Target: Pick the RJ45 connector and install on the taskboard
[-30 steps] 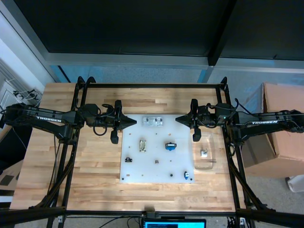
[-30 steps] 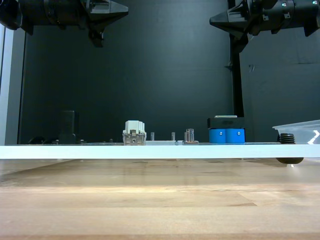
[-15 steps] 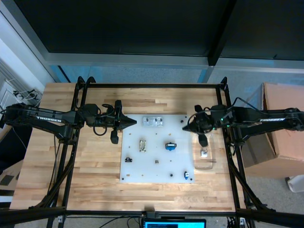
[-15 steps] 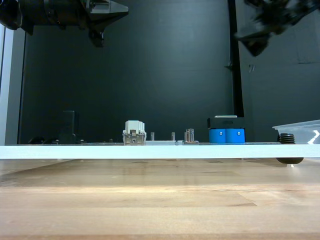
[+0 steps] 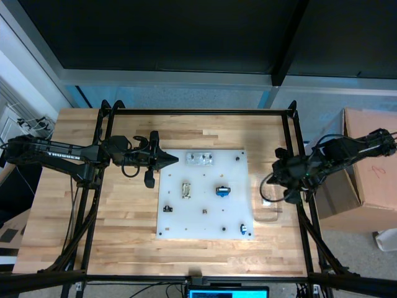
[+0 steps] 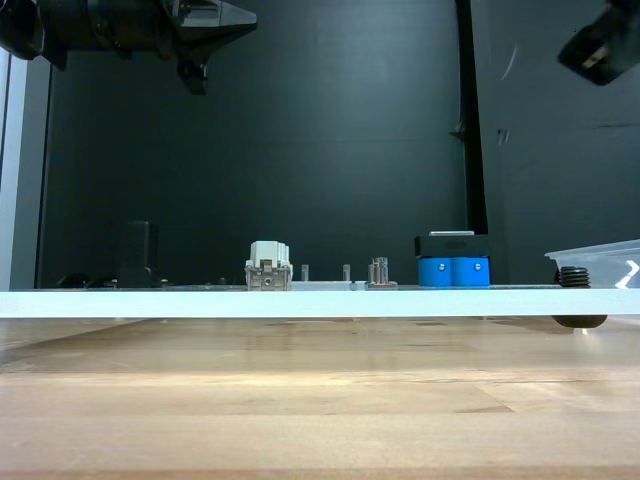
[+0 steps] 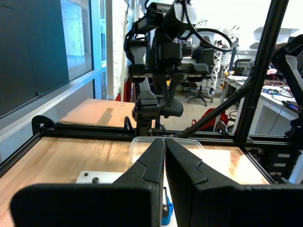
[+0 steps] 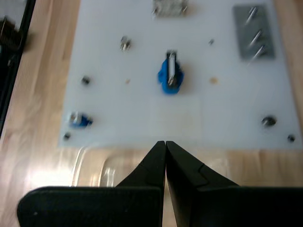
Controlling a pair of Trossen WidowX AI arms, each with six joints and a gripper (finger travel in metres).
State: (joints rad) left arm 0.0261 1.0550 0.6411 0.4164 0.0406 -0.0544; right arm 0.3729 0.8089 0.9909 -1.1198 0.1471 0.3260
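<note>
High view of the pick-up: the small pale RJ45 connector appears to lie free in the clear shallow plastic tray, just right of the white rectangular taskboard and clear of any seat. The black arm partly covers it, so how it lies cannot be told.

Poised above the tray's far-left part, the right gripper has its black fingers pressed together on nothing and tilts down toward the line where board and tray meet. Well to the left, the left gripper hangs high over the board's far-left edge, fingers likewise together and empty.

The step in hand looks to be the reach for the connector. Doing it well probably means spreading the fingers before descending and centring over the part rather than the tray wall. They should then close across its body so that the plug end is free for seating. The see-through rim is easy to clip. A skewed grasp would likely spoil alignment at the board's blue socket block, if that is its seat.
</note>
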